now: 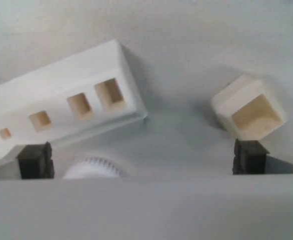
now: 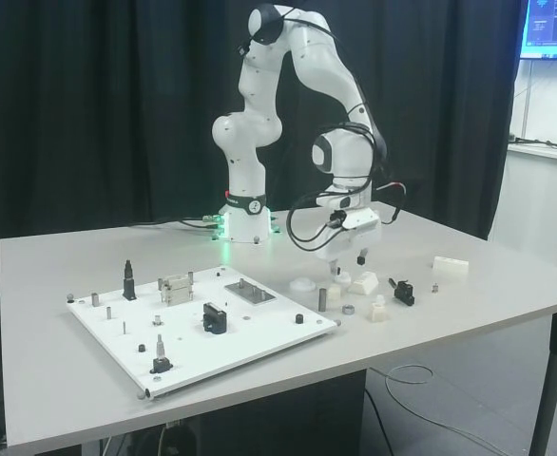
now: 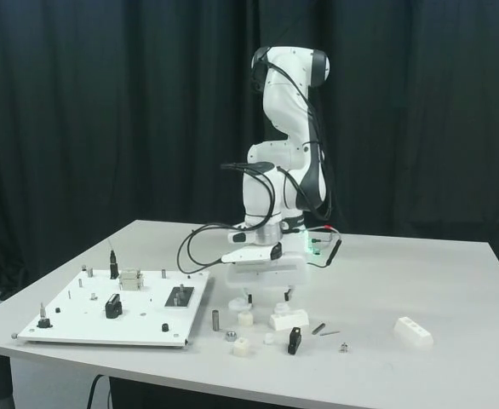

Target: Remove USB.

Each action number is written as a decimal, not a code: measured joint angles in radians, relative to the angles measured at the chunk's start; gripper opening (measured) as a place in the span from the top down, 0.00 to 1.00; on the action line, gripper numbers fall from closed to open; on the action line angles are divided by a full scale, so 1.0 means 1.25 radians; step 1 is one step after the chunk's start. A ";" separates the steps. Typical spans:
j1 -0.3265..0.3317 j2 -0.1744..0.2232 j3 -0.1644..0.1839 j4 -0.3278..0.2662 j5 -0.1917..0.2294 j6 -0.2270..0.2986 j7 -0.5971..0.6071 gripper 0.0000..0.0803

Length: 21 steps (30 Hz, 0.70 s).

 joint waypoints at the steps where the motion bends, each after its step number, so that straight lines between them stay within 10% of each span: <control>1: 0.000 0.000 -0.002 0.002 -0.004 0.000 0.000 0.00; 21: -0.031 -0.002 -0.126 0.091 -0.164 -0.064 -0.023 0.00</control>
